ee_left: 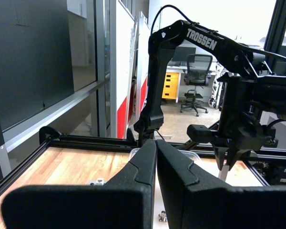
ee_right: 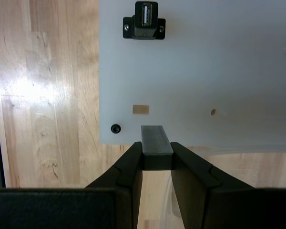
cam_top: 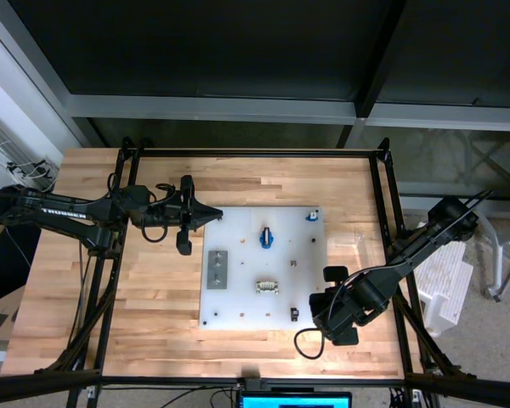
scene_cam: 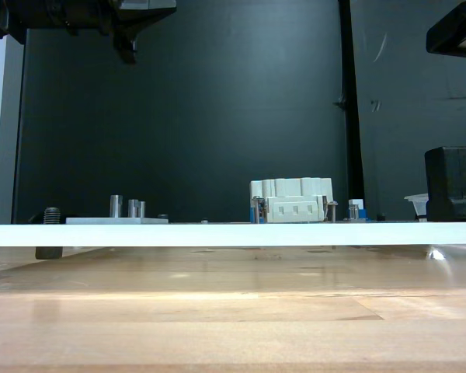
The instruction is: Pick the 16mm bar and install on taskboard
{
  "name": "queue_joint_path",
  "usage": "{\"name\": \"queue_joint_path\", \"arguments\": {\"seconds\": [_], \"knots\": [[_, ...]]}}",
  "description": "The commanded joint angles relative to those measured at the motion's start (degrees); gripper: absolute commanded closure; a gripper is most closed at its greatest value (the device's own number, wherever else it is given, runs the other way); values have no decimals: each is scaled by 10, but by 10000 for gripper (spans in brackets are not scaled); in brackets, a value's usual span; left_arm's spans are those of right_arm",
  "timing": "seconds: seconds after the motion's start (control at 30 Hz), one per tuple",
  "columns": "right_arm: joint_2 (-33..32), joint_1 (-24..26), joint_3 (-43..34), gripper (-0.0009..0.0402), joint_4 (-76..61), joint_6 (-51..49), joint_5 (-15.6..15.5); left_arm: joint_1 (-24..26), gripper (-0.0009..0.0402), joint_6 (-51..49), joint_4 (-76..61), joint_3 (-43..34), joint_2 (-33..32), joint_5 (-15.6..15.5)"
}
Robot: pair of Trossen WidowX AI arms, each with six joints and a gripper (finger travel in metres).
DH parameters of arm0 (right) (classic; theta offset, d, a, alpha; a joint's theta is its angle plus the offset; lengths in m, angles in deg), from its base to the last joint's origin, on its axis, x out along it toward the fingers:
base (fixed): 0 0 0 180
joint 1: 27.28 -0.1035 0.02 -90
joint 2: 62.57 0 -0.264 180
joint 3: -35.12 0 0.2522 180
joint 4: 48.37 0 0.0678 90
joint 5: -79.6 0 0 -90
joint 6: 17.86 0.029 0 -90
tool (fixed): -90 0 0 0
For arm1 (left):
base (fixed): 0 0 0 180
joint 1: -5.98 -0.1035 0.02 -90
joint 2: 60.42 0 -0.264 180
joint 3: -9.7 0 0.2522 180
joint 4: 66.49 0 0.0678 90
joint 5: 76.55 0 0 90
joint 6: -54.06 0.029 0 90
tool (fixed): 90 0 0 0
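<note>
The bar [ee_right: 157, 140] is being gripped by the right gripper [ee_right: 157, 155], whose fingers are closed against its two sides. Its long axis is running along the fingers, pointing down at the near edge of the board [ee_right: 205, 71], clear of any seat. A tan slot [ee_right: 140, 109] is lying just beyond the bar's end; whether this is the seat cannot be told. The left gripper [ee_left: 156, 160] is being held high above the board's left edge, fingers pressed together on nothing, well apart from the bar.
</note>
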Motion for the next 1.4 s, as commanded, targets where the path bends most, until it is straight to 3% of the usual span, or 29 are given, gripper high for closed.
{"name": "queue_joint_path", "arguments": {"seconds": [0.03, 1.4], "knots": [[-1, 0, 0, 378, 2, 2, 0, 0, 393, 0, 0, 0, 0, 0], [-30, -13, 30, 378, 53, 16, 0, 0, 393, 0, 0, 0, 0, 0]]}}
